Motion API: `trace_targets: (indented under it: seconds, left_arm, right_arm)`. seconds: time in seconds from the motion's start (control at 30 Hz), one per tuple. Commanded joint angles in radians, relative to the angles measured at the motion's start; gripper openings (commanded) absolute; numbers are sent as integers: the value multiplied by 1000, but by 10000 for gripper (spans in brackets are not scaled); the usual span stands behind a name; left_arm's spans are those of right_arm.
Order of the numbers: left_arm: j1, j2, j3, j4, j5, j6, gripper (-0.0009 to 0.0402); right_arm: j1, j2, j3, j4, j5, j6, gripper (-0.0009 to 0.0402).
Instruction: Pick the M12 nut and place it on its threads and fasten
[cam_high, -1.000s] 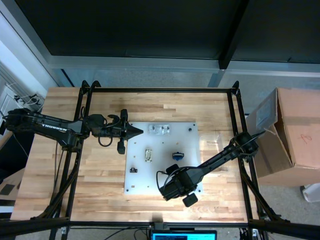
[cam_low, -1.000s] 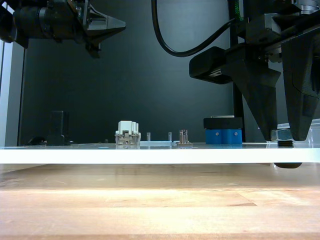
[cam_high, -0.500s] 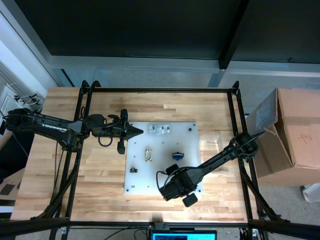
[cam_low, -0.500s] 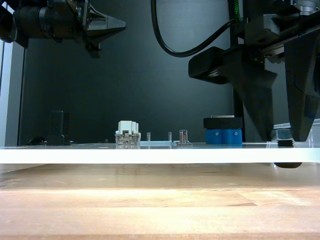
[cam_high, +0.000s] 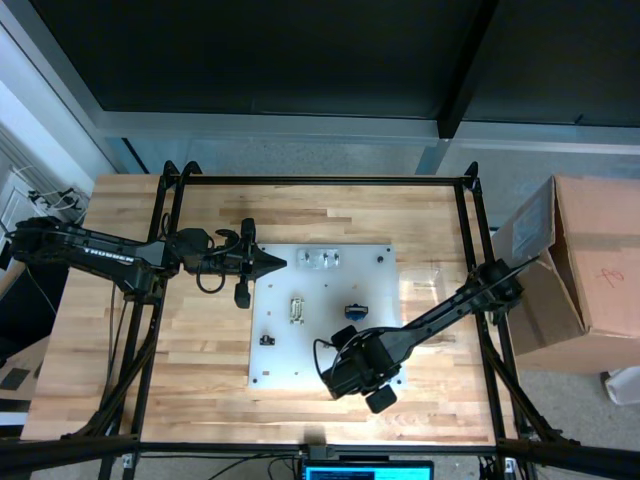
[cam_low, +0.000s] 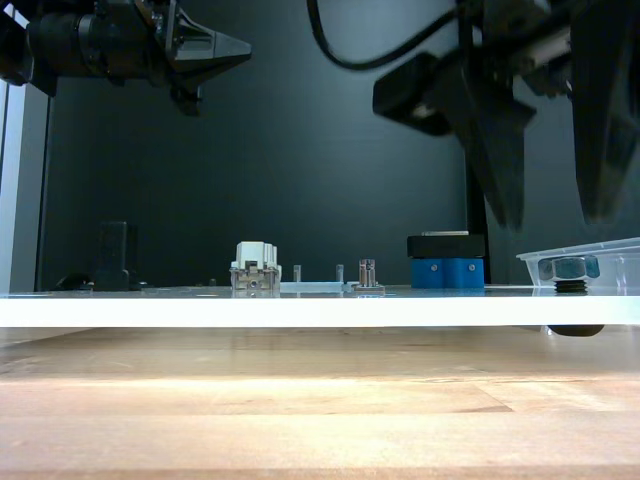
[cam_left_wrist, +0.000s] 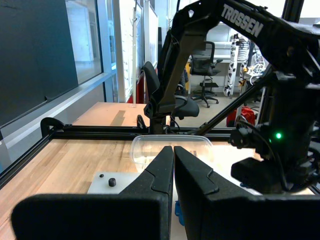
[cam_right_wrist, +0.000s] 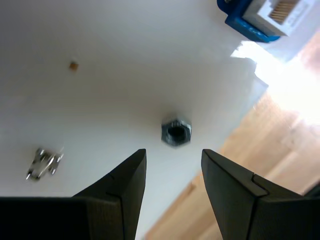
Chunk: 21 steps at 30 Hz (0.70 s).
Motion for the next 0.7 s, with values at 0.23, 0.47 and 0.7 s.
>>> trace_targets:
  seconds: [0.23,0.47,0.7]
  left_arm:
    - [0,0,0,0,0,0,0]
    - [0,0,0,0,0,0,0]
    - [0,0,0,0,0,0,0]
  right_arm:
    - [0,-80,1,-51,3,-443,153]
    - [-2,-109,1,-80,27,-815,153]
    - [0,-101,1,-132,27,-1410,153]
